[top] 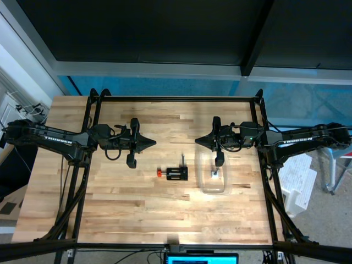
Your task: Pick the usb-c connector and install on the hub
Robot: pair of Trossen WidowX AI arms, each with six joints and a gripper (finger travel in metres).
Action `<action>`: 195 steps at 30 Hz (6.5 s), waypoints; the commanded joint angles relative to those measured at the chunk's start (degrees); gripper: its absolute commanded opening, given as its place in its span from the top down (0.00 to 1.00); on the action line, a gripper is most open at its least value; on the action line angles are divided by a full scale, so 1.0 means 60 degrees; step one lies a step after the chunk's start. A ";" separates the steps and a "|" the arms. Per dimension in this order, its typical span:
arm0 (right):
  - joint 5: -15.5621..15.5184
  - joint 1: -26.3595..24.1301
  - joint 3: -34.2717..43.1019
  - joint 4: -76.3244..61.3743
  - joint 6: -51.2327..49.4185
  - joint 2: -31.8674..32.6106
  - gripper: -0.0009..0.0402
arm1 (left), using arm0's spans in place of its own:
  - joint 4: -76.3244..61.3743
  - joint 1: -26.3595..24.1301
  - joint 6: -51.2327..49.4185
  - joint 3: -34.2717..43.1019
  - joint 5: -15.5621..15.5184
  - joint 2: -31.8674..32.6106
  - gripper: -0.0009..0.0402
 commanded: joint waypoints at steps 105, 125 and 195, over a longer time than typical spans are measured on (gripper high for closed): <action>0.0255 0.2113 0.2765 -1.2174 0.1756 0.2911 0.58 | 0.0004 -0.0004 0.0004 0.0000 0.0007 -0.0004 0.98; 0.0288 0.2379 0.1861 -1.0491 0.2022 0.3395 0.58 | 0.0004 0.0000 0.0004 0.0000 0.0007 0.0000 0.98; 0.0780 0.2754 0.1392 -0.9566 0.2295 0.3483 0.98 | 0.0004 -0.0004 0.0004 0.0000 0.0007 -0.0004 0.98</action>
